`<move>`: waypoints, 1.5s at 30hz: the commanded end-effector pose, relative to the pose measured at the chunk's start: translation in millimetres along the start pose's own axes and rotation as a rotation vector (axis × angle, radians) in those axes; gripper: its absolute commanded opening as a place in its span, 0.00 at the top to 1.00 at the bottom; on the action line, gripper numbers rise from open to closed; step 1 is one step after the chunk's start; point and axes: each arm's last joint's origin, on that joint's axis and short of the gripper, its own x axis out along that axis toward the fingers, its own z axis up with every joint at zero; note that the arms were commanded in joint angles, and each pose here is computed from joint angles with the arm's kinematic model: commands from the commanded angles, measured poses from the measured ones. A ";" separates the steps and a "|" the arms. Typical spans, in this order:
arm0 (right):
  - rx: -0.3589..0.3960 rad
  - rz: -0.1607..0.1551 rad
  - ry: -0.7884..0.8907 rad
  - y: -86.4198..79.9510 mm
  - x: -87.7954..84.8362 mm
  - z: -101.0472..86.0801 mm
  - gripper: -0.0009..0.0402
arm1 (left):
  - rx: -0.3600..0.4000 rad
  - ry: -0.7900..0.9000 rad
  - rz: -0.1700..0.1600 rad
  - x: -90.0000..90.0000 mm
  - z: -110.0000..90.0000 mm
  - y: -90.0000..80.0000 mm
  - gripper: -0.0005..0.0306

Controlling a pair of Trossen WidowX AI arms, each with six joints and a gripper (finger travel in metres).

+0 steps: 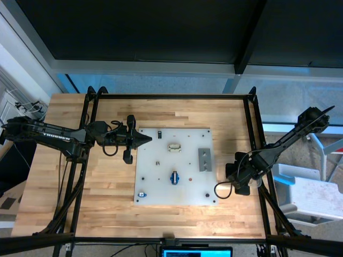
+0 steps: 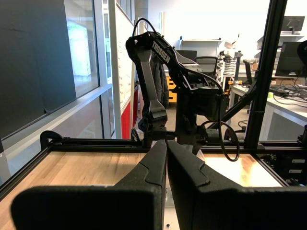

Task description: Pick the 16mm cylinder and place it in the taskboard

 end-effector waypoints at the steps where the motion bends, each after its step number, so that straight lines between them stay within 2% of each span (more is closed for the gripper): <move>1: 0.004 0.004 -0.004 -0.2 2.9 -0.6 0.47 | 0.000 0.000 0.000 0.1 0.0 0.0 0.98; 15: 0.003 -0.003 0.003 -1.4 4.9 -2.3 0.49 | 0.000 0.000 0.000 0.1 0.0 0.0 0.98; 36: 0.001 -0.003 0.003 -1.3 4.9 -2.4 0.86 | 0.000 0.000 0.000 0.1 0.0 0.1 0.98; 45: 0.000 -0.003 0.003 -1.3 4.9 -2.4 0.96 | 0.000 0.000 0.000 0.1 0.0 0.1 0.98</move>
